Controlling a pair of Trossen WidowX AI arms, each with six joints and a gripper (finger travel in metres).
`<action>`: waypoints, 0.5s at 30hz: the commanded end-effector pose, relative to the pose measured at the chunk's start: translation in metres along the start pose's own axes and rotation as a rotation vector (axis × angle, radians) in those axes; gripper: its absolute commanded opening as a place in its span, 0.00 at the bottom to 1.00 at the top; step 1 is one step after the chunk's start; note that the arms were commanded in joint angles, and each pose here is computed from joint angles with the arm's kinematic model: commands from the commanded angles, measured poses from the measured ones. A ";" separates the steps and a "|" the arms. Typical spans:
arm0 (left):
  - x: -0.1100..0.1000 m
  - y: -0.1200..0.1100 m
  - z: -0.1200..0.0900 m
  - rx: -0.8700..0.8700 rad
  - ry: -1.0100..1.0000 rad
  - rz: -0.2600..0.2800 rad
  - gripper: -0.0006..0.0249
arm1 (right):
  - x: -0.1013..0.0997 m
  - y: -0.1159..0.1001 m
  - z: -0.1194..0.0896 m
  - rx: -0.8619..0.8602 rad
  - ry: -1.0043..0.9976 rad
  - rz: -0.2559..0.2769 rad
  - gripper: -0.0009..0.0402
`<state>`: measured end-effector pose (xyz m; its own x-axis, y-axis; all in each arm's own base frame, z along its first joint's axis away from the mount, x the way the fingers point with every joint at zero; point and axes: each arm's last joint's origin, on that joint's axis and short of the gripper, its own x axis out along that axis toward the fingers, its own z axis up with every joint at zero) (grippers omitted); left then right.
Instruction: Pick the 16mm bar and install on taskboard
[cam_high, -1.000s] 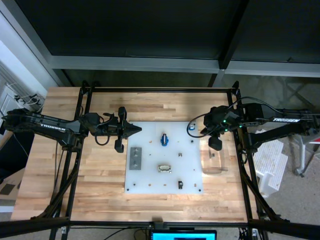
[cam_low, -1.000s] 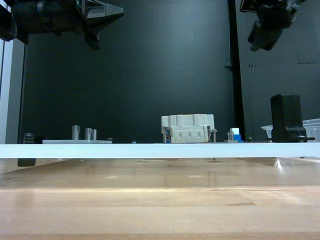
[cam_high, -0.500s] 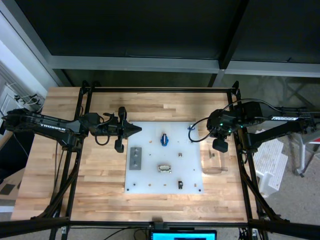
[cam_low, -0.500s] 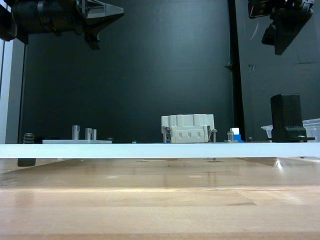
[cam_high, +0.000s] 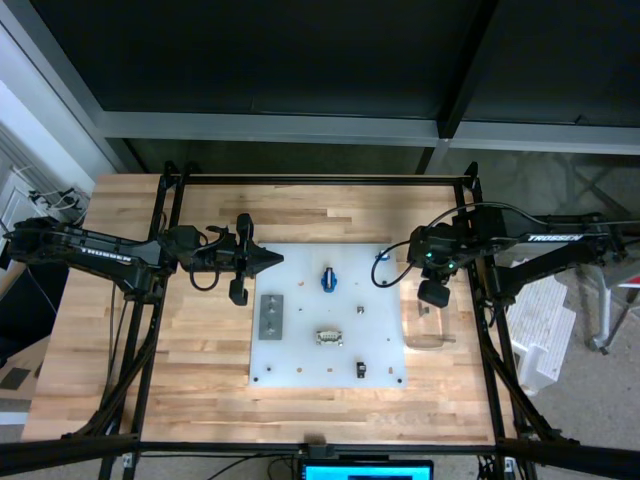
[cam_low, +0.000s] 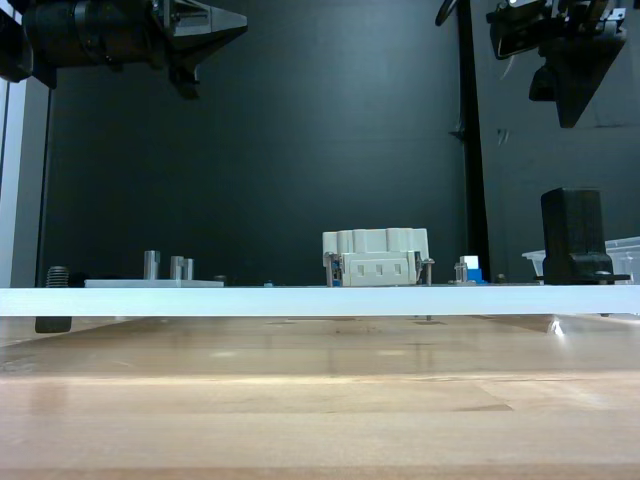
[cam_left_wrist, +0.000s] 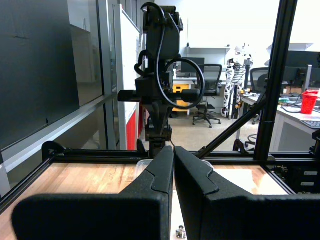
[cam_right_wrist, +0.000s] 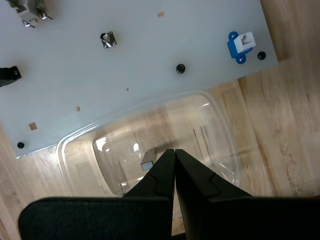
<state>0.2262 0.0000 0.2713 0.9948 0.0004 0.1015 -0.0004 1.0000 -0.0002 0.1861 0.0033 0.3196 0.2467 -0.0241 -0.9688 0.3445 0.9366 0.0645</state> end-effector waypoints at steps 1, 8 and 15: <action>0.000 0.000 0.000 0.000 0.000 0.000 0.02 | 0.003 0.001 0.002 0.011 0.014 -0.006 0.03; 0.000 0.000 0.000 0.000 0.000 0.000 0.02 | 0.011 0.003 0.007 0.040 0.048 -0.025 0.12; 0.000 0.000 0.000 0.000 0.000 0.000 0.02 | 0.017 0.005 0.011 0.073 0.071 -0.040 0.20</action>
<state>0.2262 0.0000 0.2713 0.9948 0.0004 0.1015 -0.0004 1.0000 -0.0002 0.2009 0.0040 0.3068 0.1708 -0.0299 -0.9848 0.4095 0.9113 0.0434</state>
